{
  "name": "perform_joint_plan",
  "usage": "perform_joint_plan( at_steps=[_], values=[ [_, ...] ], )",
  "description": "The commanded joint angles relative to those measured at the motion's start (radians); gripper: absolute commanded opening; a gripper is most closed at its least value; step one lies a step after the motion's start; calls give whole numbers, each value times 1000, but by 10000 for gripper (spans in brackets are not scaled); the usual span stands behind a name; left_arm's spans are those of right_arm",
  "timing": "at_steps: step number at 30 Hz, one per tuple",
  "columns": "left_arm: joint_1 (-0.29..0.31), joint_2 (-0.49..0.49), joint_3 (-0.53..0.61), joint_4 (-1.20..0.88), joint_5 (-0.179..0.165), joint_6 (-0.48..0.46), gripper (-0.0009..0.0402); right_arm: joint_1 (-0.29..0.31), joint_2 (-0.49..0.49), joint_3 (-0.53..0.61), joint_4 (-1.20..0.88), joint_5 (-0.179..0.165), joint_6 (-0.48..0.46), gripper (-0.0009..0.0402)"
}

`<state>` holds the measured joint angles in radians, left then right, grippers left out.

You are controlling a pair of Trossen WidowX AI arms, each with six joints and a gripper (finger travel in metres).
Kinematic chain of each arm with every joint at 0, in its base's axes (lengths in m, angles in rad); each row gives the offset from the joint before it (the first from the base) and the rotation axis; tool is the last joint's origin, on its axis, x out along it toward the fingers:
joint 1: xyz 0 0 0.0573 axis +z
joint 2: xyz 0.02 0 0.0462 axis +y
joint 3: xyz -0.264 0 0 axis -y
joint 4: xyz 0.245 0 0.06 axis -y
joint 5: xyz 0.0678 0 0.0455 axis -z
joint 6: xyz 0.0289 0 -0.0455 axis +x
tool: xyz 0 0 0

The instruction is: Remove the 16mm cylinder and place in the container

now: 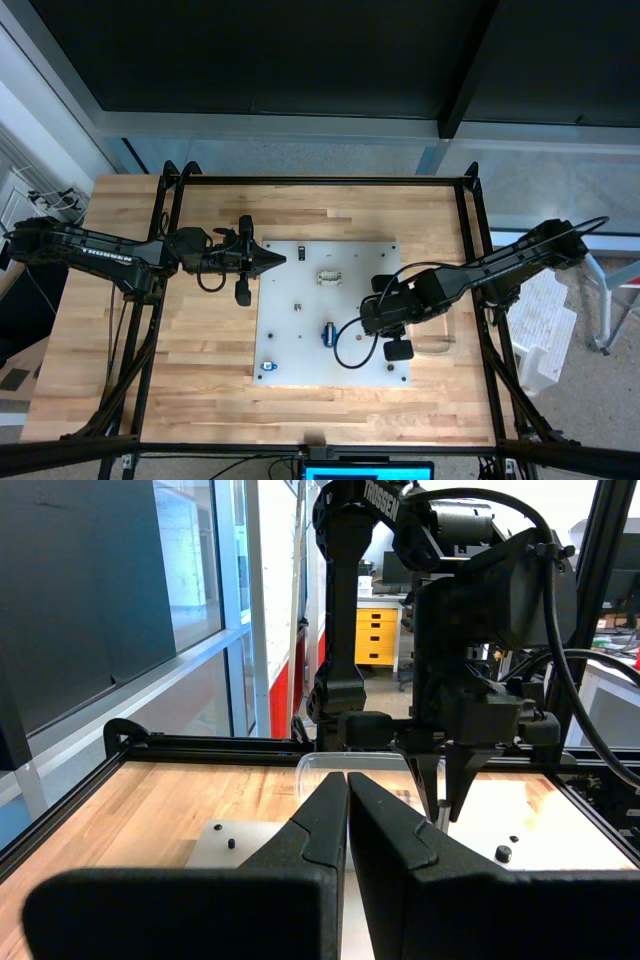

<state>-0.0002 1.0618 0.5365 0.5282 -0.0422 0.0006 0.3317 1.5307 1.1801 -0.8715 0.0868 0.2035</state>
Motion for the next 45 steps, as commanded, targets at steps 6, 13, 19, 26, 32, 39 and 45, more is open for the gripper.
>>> perform_joint_plan(
  at_steps=[6,13,19,26,32,39,45],
  values=[
    [0,0,0,0,0,0,0,0,-65,-73,2,4,33,88],
    [0,0,0,0,0,0,0,1,-142,-147,1,5,69,144],
    [0,0,0,0,0,0,0,3,-210,-217,1,4,89,181],
    [0,0,0,0,0,0,0,5,-291,-287,-2,3,114,192],
    [0,0,0,0,0,0,0,7,-328,-312,-3,3,113,192],
    [0,0,0,0,0,0,0,9,-333,-323,-1,3,113,193],
    [0,0,0,0,0,0,0,10,-332,-323,3,3,113,193]
  ],
)
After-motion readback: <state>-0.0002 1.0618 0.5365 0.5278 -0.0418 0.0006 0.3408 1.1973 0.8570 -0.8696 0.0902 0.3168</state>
